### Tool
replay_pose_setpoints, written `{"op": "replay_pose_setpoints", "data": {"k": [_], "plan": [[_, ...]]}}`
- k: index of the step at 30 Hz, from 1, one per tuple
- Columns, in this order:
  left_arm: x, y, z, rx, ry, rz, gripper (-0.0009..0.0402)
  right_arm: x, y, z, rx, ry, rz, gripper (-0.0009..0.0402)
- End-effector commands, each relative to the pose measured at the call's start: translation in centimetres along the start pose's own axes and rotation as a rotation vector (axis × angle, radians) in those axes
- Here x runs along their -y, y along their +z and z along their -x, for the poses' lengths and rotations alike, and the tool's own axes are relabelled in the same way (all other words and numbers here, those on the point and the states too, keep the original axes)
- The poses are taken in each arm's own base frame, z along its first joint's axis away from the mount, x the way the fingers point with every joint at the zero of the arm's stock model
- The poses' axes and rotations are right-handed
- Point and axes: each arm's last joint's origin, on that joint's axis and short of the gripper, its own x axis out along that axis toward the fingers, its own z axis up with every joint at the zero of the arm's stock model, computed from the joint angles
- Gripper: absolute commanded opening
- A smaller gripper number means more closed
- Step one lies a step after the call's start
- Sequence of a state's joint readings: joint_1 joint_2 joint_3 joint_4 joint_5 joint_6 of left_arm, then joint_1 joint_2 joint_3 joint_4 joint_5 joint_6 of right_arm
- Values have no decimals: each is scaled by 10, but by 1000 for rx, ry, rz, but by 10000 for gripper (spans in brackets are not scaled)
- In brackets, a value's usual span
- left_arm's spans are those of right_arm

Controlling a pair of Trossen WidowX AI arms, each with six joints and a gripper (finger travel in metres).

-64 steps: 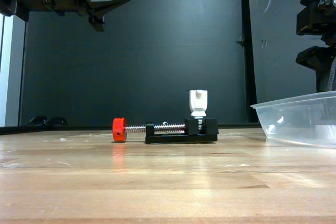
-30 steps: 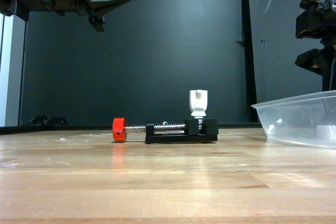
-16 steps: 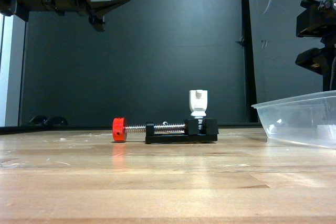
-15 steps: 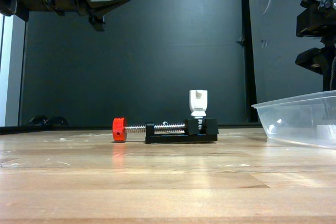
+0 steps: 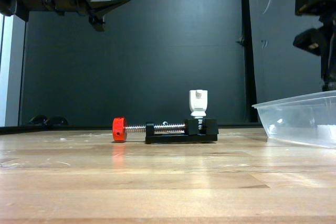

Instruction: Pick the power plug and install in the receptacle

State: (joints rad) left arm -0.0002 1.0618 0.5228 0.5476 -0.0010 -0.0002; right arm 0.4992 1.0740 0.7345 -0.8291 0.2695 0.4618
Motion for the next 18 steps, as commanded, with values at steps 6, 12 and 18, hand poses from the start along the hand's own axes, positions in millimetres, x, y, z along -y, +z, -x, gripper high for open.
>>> {"op": "replay_pose_setpoints", "data": {"k": [6, 12, 18], "plan": [[0, 0, 0, 0, 0, 0, 0, 1, 17, 29, 12, 5, 3, 0], [0, 0, 0, 0, 0, 0, 0, 1, 21, 34, 26, 11, -5, 0], [0, 0, 0, 0, 0, 0, 0, 6, 26, 30, 19, -11, -39, 0]]}}
